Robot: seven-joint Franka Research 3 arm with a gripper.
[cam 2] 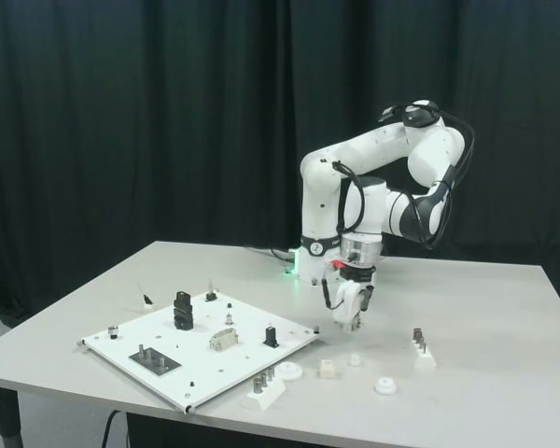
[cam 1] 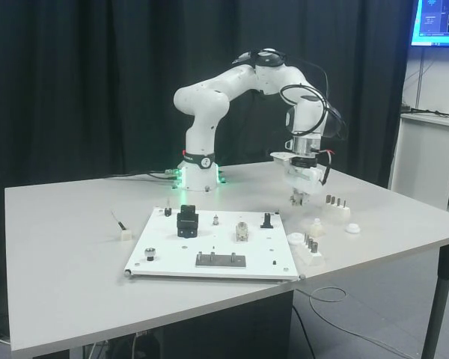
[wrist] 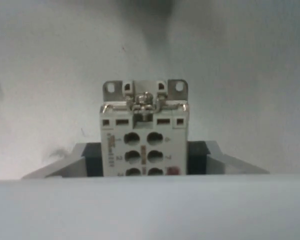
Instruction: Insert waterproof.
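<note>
While my white arm [cam 2: 373,177] reaches out from its green-lit base [cam 1: 197,178] over the grey table [cam 1: 60,247], my claw [wrist: 144,162] hangs low above the bare tabletop, just off the white board's corner. In the wrist view my fingers are closed on the waterproof connector [wrist: 144,134], a white block with rows of round numbered sockets and a metal bracket with a screw at its far end; black finger pads [wrist: 93,159] press against both of its sides. In the room views the claw [cam 2: 351,313] shows only a small piece at its tip, clear of the table.

Taking the board as a clock face in the second room view, with twelve o'clock toward the black curtain, the white board [cam 2: 131,329] carries a black fixture [cam 2: 182,311] near ten o'clock, a metal socket block [cam 2: 224,339] near the middle, a small black clip [cam 2: 271,336] at three o'clock and a grey plate with pegs [cam 2: 155,360] at seven o'clock. My claw sits beyond the board at about two o'clock.

Off the board, toward four o'clock, a white stand with pins [cam 2: 266,387] lies near the table's edge, with a white ring [cam 2: 290,371], a small white cube [cam 2: 327,369], a white cap [cam 2: 355,358] and a white disc [cam 2: 385,385] spread beside it. Another white stand with pins [cam 2: 421,353] sits well apart, farther out at three o'clock.
</note>
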